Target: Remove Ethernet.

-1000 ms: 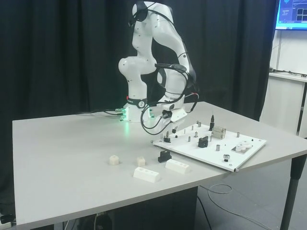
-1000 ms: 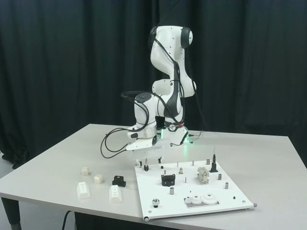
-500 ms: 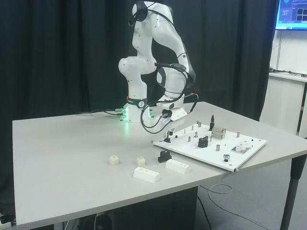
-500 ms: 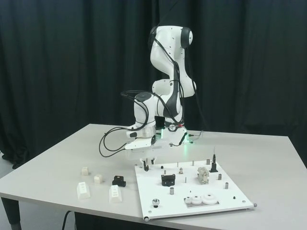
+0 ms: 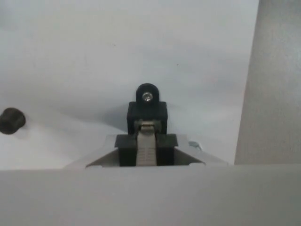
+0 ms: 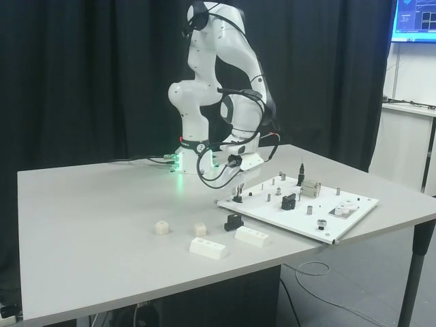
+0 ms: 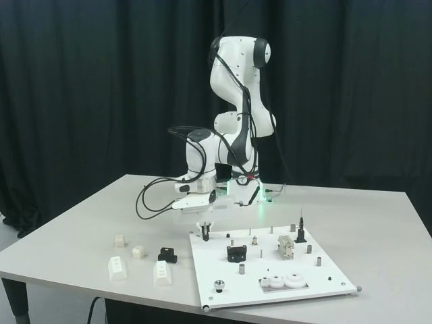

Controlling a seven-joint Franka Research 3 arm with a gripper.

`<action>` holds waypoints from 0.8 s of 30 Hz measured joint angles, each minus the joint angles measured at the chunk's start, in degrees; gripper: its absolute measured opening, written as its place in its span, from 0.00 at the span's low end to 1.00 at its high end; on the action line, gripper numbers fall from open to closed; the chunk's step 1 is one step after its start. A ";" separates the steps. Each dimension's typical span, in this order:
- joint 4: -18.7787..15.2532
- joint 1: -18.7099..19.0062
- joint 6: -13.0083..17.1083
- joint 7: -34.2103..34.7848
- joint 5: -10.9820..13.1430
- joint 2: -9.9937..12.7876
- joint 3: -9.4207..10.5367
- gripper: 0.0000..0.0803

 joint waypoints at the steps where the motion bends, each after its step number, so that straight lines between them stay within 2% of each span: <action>1: 0.00 0.00 0.00 0.00 0.00 0.00 0.00 0.10; 12: 0.09 0.03 -0.68 0.03 0.01 -0.42 -0.01 0.10; 24: 0.48 0.01 -3.74 0.03 -0.02 -3.07 -0.41 0.10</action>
